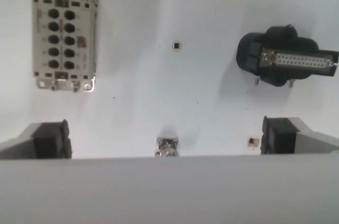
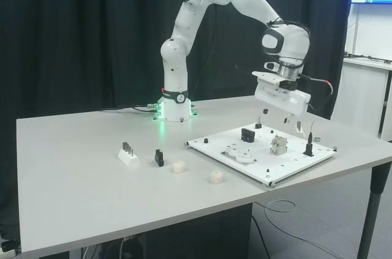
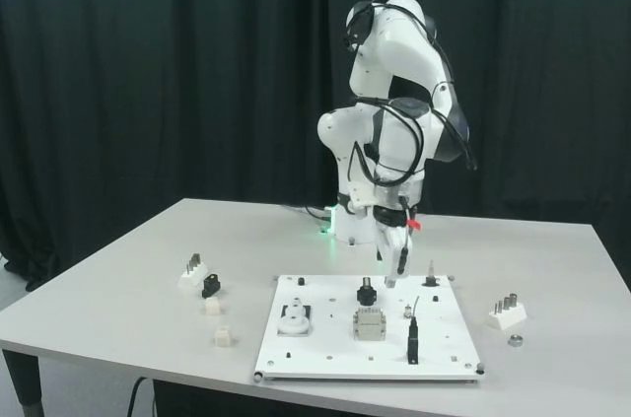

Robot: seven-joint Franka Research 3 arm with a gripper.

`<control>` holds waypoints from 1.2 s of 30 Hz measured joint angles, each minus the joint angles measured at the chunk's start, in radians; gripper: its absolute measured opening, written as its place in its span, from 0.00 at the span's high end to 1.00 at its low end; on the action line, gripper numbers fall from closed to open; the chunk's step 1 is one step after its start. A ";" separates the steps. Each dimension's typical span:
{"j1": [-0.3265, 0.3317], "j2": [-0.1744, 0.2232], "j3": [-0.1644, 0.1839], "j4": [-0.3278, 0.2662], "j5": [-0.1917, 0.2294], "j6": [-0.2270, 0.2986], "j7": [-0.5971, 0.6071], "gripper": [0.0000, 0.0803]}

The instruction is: Pick D-SUB.

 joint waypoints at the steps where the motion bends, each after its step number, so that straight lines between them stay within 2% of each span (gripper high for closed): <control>1: 0.000 0.000 -0.001 0.006 -0.003 -0.007 -0.001 0.00; 18: -0.003 0.000 -0.015 0.093 -0.066 -0.118 -0.032 0.00; 25: -0.009 0.000 -0.016 0.109 -0.078 -0.127 -0.075 0.00; 36: -0.039 -0.005 -0.016 0.130 -0.118 -0.130 -0.218 0.00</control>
